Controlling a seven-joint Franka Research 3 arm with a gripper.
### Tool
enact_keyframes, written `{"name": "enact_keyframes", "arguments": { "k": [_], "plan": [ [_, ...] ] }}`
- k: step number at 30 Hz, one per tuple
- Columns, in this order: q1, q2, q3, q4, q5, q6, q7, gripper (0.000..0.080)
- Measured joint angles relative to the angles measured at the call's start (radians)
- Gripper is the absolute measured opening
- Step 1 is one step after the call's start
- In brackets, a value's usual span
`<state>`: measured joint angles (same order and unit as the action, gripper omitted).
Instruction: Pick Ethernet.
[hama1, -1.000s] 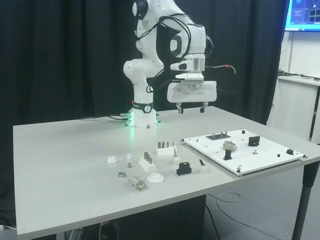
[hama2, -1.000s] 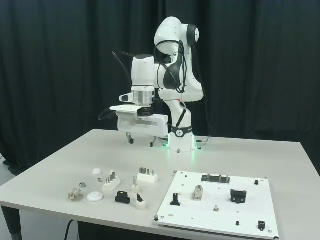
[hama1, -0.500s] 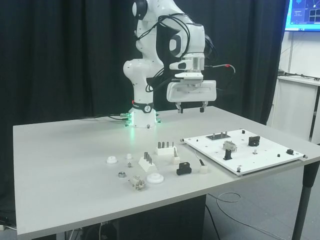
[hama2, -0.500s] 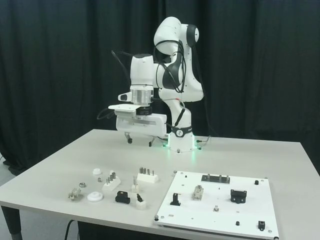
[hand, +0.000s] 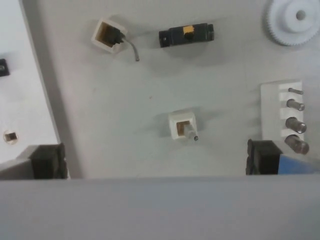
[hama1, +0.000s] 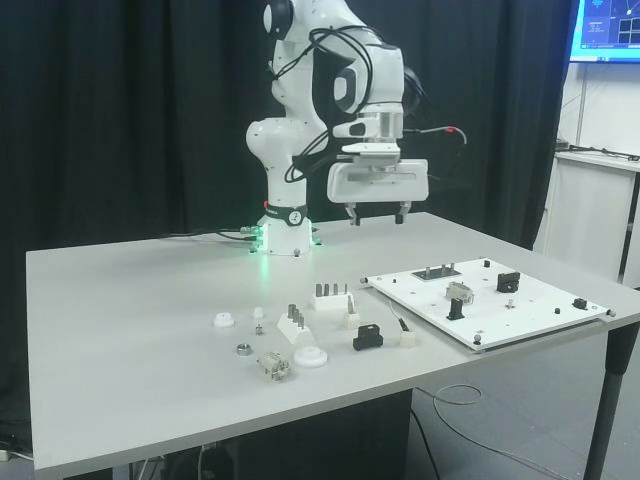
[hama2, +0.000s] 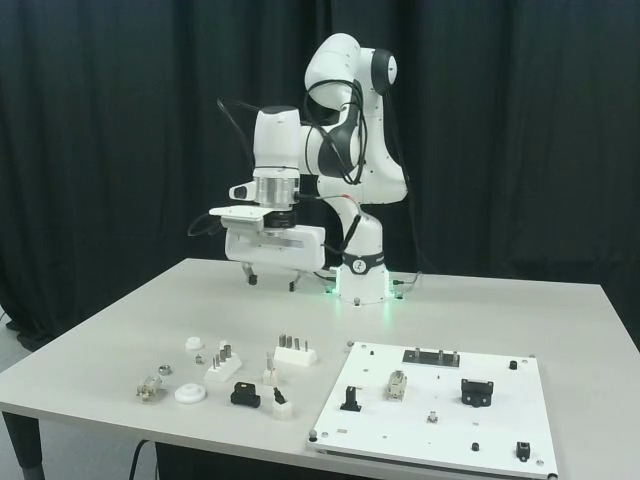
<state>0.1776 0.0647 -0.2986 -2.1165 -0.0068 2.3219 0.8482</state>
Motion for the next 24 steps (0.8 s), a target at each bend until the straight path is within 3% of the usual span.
{"name": "enact_keyframes", "arguments": {
  "k": [24],
  "plan": [
    [-0.028,0.019,0.000,-0.003,0.007,-0.003,-0.007,0.0800]
  ]
}}
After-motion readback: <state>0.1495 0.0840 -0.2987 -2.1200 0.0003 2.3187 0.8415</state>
